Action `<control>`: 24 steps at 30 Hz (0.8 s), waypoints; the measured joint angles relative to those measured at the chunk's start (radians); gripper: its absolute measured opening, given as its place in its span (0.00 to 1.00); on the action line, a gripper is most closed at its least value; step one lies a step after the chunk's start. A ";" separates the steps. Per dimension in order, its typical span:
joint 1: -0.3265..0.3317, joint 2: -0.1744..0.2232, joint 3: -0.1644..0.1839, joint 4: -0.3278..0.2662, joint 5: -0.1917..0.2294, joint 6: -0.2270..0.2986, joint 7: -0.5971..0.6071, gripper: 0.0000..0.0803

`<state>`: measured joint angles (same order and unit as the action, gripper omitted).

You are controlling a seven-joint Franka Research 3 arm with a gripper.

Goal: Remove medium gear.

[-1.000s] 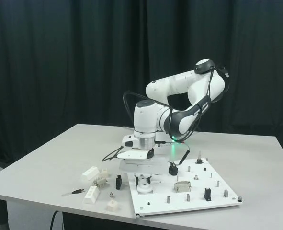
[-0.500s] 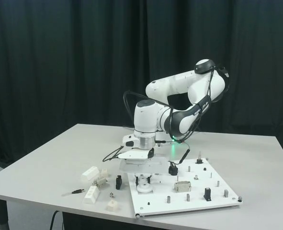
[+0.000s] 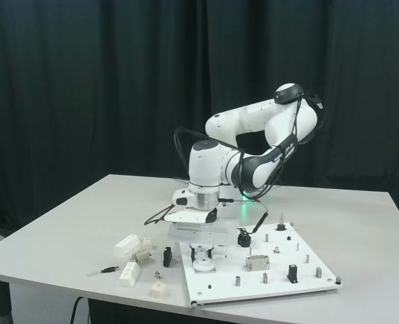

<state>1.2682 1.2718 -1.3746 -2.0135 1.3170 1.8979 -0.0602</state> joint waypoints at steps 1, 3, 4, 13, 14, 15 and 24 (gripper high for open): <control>0.000 0.000 0.000 0.000 0.000 0.000 0.003 0.49; 0.000 0.000 0.000 0.000 -0.001 0.000 0.004 0.49; 0.001 0.000 0.000 0.000 -0.001 0.000 0.003 0.49; 0.001 0.000 -0.001 0.002 -0.005 0.000 -0.130 0.49; 0.001 0.000 -0.001 0.002 -0.005 0.000 -0.137 0.49; 0.001 0.000 -0.001 0.002 -0.005 0.000 -0.137 0.49; 0.001 0.000 -0.002 0.001 -0.005 0.000 -0.060 0.49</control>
<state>1.2696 1.2718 -1.3766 -2.0126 1.3116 1.8975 -0.1205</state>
